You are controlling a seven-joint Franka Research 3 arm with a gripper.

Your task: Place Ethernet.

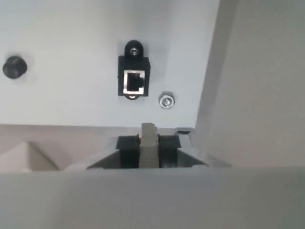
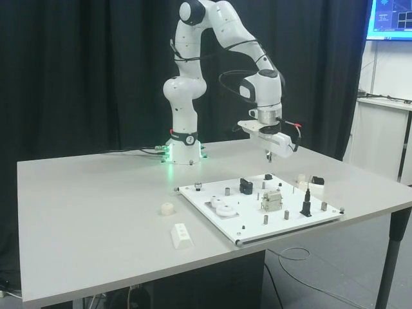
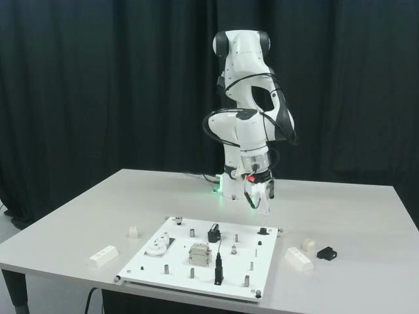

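Observation:
In the wrist view my gripper (image 1: 148, 147) is shut on a grey Ethernet plug (image 1: 148, 134), which stands up between two black finger pads (image 1: 126, 149). Past the plug, a black Ethernet socket (image 1: 133, 82) with its port facing the camera is fixed to the white board (image 1: 71, 43). The plug is roughly in line with the socket and apart from it. From the room cameras, the gripper (image 2: 268, 153) (image 3: 265, 207) hangs above the board's far edge, over the socket (image 2: 268, 176) (image 3: 262, 230).
A screw (image 1: 166, 100) and a black knob (image 1: 14, 67) sit near the socket. The board (image 2: 206, 193) carries a black part (image 2: 245, 186), white discs (image 2: 224, 206) and a black upright connector (image 2: 306, 206). White blocks (image 2: 181, 235) (image 3: 298, 258) and a black piece (image 3: 325, 252) lie beside it.

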